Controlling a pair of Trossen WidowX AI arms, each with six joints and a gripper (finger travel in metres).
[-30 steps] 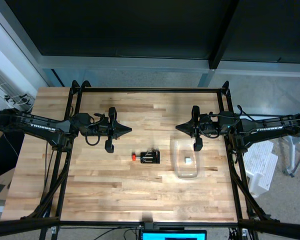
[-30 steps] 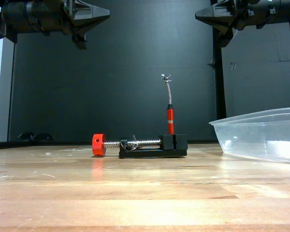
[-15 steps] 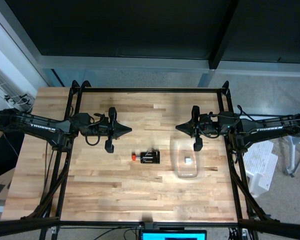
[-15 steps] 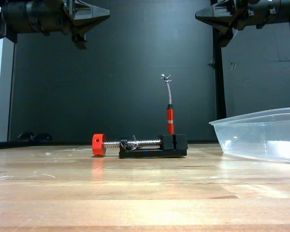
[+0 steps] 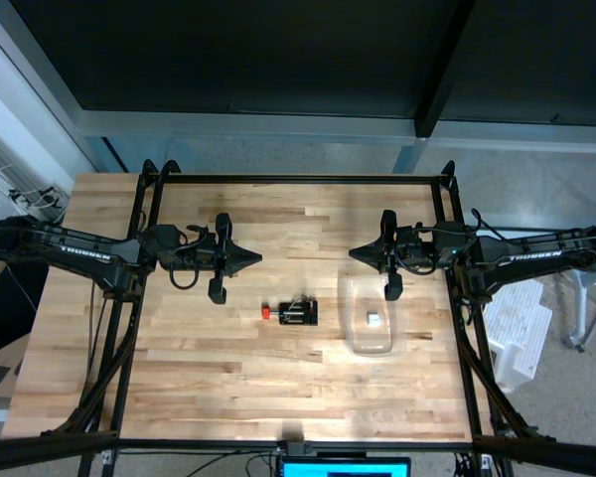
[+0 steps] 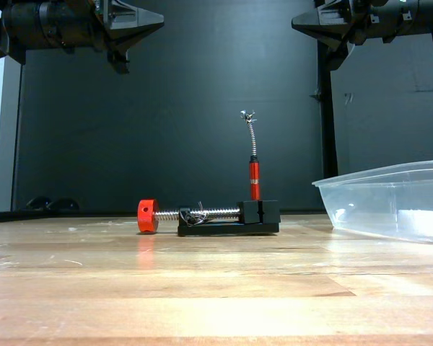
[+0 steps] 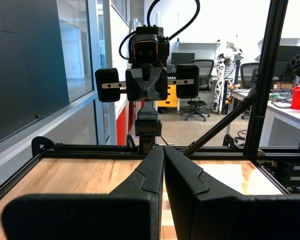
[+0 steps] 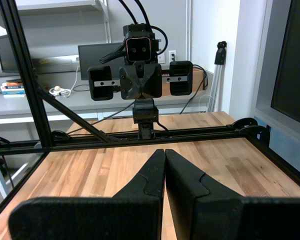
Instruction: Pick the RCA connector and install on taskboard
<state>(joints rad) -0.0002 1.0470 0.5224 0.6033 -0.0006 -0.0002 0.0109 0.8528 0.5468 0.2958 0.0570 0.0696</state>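
No change to log. Over the last second both arms, the taskboard and the tray sit exactly where they were. So you haven't started the task; the pick is all ahead of you.

Left end effector [image 5: 254,258] hangs high over the left half of the bench [image 5: 228,368], pointing inward. In its wrist view the fingers [image 7: 152,165] are pressed together tip to tip with nothing between them.

Right end effector [image 5: 355,254] mirrors it, high up by the far end of the clear tray [image 5: 371,350]. Its fingers [image 8: 155,170] are likewise closed up and empty. The low view puts both well above everything on the bench.

Taskboard [image 5: 300,313] lies flat on the bench between the two arms and nearer the near edge than either, with its red nub [image 5: 265,312] toward the left arm. In the low view a thin springy stalk [image 6: 253,144] stands up from it. The clear tray sits near it on the right-arm side, not touching, with a small white square piece [image 5: 373,319] inside.

RCA connector: too small to make out in any view, so I can't tell whether it lies in the tray or elsewhere.

Judgement: your right arm is the closer one to the tray. If the plug is in there, that arm will need to spread its fingers and come down first.
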